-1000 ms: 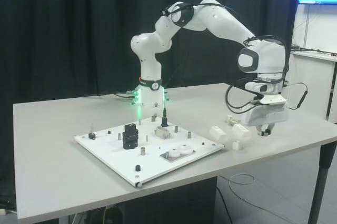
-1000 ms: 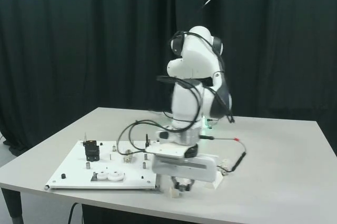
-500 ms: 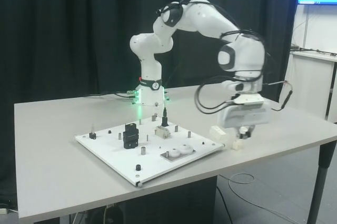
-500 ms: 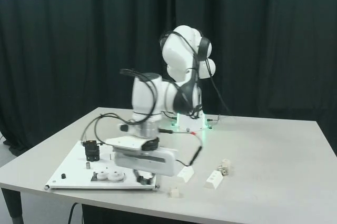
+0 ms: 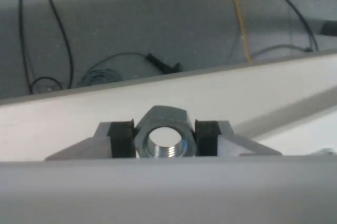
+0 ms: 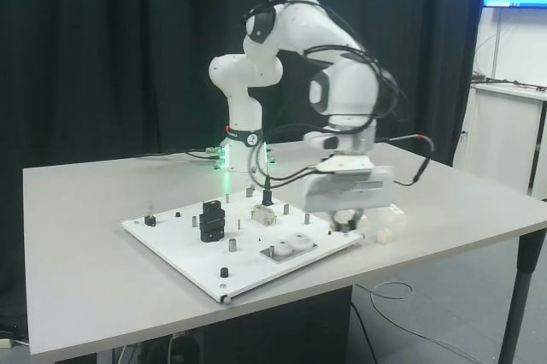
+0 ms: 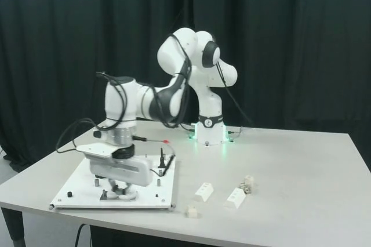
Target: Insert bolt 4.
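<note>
Gripping bolt [image 5: 162, 135] head-up, axis vertical; pincer [image 5: 164, 140] above board [image 6: 256, 263].

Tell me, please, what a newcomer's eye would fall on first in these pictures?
Most striking is the white arm bent low over the white board on the grey table, its gripper at the board's edge. In the wrist view the black pads clamp a grey hexagonal bolt head. Green light glows at the arm's base, and small white blocks lie beside the board.
</note>
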